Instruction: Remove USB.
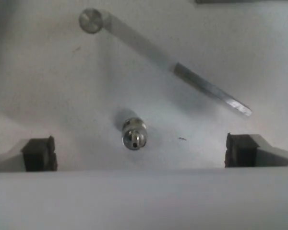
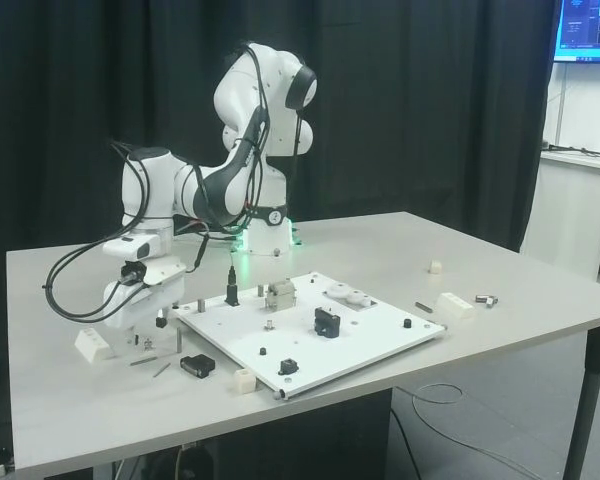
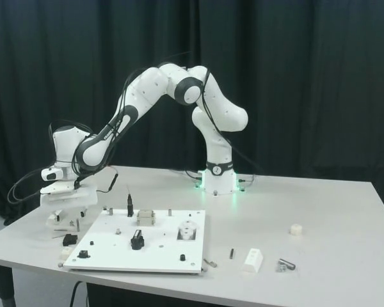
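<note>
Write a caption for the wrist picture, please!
Open tool above a small metal plug and rod.

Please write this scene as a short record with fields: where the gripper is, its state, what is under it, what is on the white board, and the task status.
gripper position: gripper low over the grey table, beside the white board, off its edge
gripper state: open, holding nothing
under the gripper: a small metal connector and a thin metal rod lying on the table
on the board: several small parts, among them a black upright plug with a cable
task status: nothing held, the plug stands on the board; which part is the USB I cannot tell
</note>
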Controlling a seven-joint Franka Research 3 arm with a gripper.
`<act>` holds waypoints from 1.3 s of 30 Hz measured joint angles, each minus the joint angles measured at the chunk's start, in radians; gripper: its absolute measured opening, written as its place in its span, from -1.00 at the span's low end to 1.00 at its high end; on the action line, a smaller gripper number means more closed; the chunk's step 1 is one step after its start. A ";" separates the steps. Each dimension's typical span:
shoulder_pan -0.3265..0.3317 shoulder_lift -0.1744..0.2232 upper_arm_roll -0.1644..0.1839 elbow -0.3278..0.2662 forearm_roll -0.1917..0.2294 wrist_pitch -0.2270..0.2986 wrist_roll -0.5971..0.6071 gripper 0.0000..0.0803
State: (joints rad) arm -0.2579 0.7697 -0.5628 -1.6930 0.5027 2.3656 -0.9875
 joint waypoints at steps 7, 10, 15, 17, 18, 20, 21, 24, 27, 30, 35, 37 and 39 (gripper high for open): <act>0.000 0.000 -0.011 0.028 0.000 -0.041 0.000 0.98; 0.000 0.000 -0.014 0.037 0.000 -0.054 0.000 0.98; 0.000 0.000 -0.019 0.048 0.000 -0.072 0.000 0.99; 0.000 0.000 -0.021 0.052 0.000 -0.079 0.000 0.99; 0.000 0.000 -0.021 0.055 0.000 -0.081 0.001 0.99; 0.000 0.000 -0.022 0.059 0.000 -0.084 0.001 0.99; 0.000 0.000 -0.023 0.061 0.000 -0.087 0.001 0.99; 0.000 0.000 -0.024 0.071 0.000 -0.097 0.003 0.99; 0.000 0.000 -0.025 0.081 0.000 -0.106 0.008 0.99; 0.001 0.000 -0.029 0.094 0.000 -0.119 0.022 0.99; 0.003 0.000 -0.037 0.114 -0.003 -0.136 0.047 0.99; 0.003 0.000 -0.039 0.121 -0.004 -0.140 0.056 0.99; 0.003 -0.001 -0.041 0.127 -0.006 -0.147 0.066 0.99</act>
State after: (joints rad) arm -0.2550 0.7691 -0.6039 -1.5660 0.4966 2.2187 -0.9213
